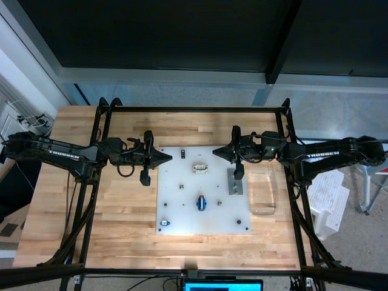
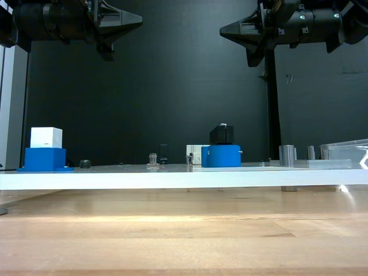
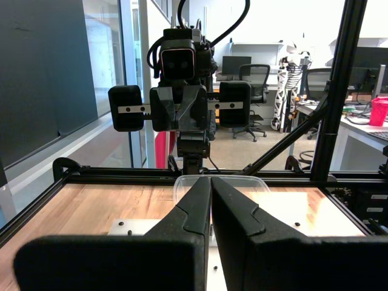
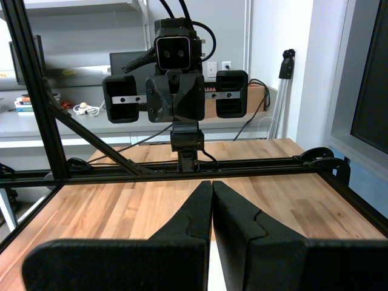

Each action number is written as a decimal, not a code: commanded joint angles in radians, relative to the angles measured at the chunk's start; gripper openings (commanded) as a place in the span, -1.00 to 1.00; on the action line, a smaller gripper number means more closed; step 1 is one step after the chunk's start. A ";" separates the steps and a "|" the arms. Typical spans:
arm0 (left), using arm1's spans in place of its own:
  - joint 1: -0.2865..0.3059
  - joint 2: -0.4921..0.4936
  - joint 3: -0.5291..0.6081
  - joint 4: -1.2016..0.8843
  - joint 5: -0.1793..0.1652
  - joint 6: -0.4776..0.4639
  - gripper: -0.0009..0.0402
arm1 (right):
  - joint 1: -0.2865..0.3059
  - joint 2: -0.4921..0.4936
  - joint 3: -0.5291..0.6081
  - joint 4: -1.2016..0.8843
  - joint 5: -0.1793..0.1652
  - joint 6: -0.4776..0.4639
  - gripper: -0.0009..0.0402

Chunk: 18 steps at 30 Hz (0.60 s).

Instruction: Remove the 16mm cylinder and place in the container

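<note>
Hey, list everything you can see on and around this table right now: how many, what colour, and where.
table: one, light wood, under everything
frame: one, black, around the table
task board: one, white, middle of the table
grey block: one, grey, right part of the board
16mm cylinder: one, silver-grey, upright at the grey block
container: one, clear, on the table just right of the board
blue fitting: one, blue, mid-board
blue holder: one, blue, board's near-left corner
white cube: one, white, on the blue holder
white connector: one, white, far middle of the board
left gripper: one, black, raised over the board's far left, jaws shut
right gripper: one, black, raised over the board's far right, jaws shut
</note>
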 commanded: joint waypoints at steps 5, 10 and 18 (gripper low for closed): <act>0.000 0.000 0.000 0.000 0.000 0.000 -0.96 | 0.001 0.000 0.001 0.000 -0.008 0.001 -0.96; 0.000 0.000 0.000 0.000 0.000 0.000 -0.96 | 0.003 0.000 0.003 -0.050 -0.001 0.026 -0.96; 0.000 0.000 0.000 0.000 0.000 0.000 -0.96 | 0.022 0.000 0.092 -0.310 0.001 0.027 -0.96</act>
